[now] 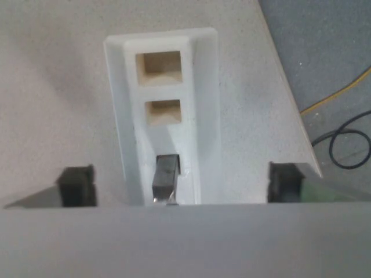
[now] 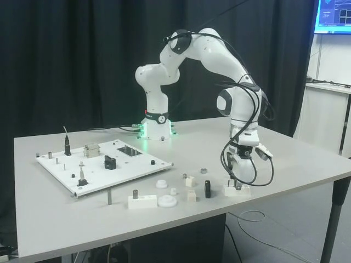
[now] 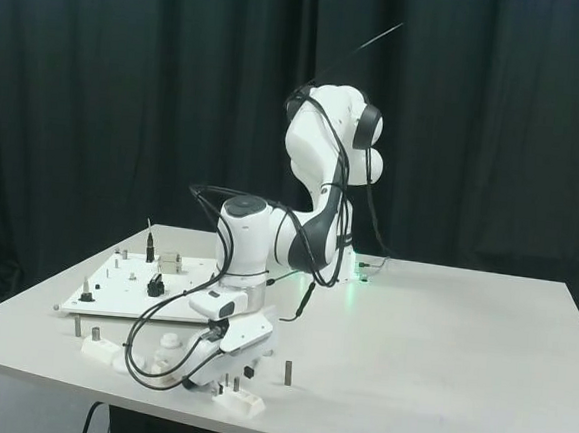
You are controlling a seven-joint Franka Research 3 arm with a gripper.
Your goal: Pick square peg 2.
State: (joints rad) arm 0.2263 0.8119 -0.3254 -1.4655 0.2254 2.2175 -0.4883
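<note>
White holder [image 1: 165, 116] near worktop [image 2: 296, 159] edge carries square peg 2 [image 1: 167, 176] in its slot; end effector [image 1: 179, 185] open, straddling it. You're at pre-grasp: descend, then close squarely
</note>
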